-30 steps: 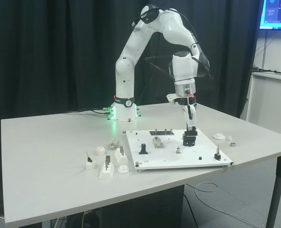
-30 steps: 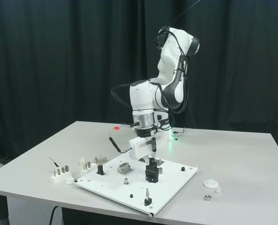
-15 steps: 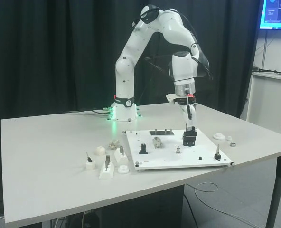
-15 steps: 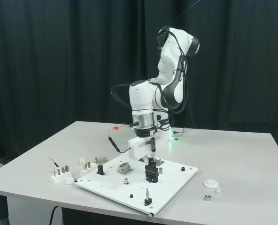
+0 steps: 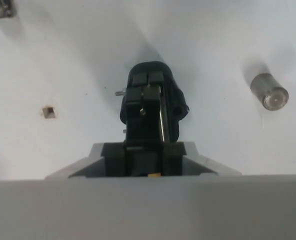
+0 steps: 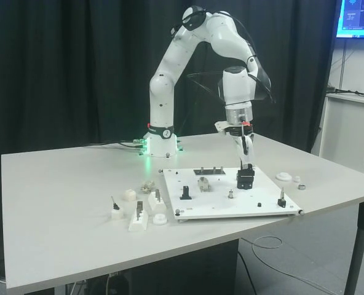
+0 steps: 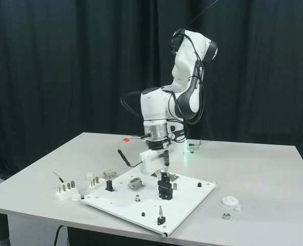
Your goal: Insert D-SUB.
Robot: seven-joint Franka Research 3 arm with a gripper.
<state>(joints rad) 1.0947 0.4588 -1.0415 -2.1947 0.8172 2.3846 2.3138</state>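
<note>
Arm: the white arm [image 6: 197, 43] is bolted at the far side of the grey desk [image 6: 59, 184] and bends over the white board [image 6: 222, 196], its wrist pointing straight down.
Pincer: the pincer [image 6: 246, 167] stands upright above the board; in the wrist view the pincer [image 5: 147, 107] has its fingers drawn narrow and clamped on the black plug [image 5: 153, 85].
Plug: the black plug [image 6: 245, 179] is held upright in the fingers, low over the board's middle part, toward the edge far from the arm's base. In the second room view the plug [image 7: 165, 190] sits at or just above the board surface; whether it touches cannot be told.
Board: the white board [image 7: 192, 197] lies flat on the desk in front of the arm's base, with a few small black and grey fittings on it.
Metal pin: a short grey metal pin [image 5: 269, 92] stands on the board near the plug, apart from it.
Square hole: a small square hole [image 5: 48, 112] shows in the board on the plug's other side.
Loose parts: small white blocks [image 6: 139, 215] lie on the desk just beside the board; a white gear [image 7: 229, 201] lies on the desk beyond the board's opposite edge.
</note>
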